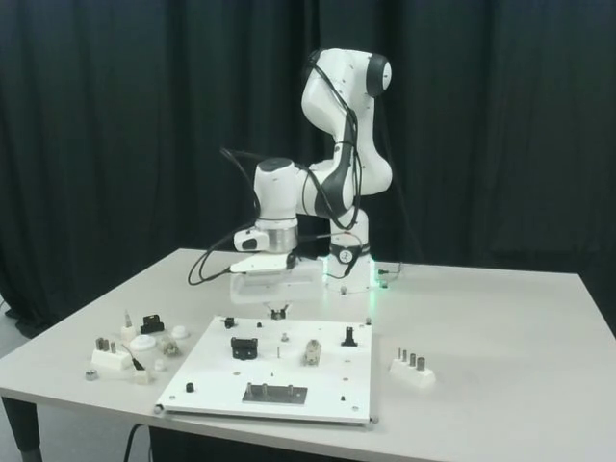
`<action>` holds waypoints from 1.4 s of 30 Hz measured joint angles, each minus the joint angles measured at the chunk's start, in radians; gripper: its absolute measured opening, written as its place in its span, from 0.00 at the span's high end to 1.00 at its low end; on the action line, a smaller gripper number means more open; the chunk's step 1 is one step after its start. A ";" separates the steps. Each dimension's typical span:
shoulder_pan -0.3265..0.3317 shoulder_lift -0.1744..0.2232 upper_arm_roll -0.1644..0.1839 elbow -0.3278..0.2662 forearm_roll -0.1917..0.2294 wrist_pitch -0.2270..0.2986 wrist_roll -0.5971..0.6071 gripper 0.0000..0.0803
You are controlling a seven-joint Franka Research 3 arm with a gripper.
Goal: Insert BNC.
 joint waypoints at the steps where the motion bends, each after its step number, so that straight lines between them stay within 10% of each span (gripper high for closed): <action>1: 0.000 0.000 0.000 -0.003 0.000 0.001 -0.001 0.84; 42: -0.020 -0.044 0.003 -0.181 0.038 0.103 -0.011 0.84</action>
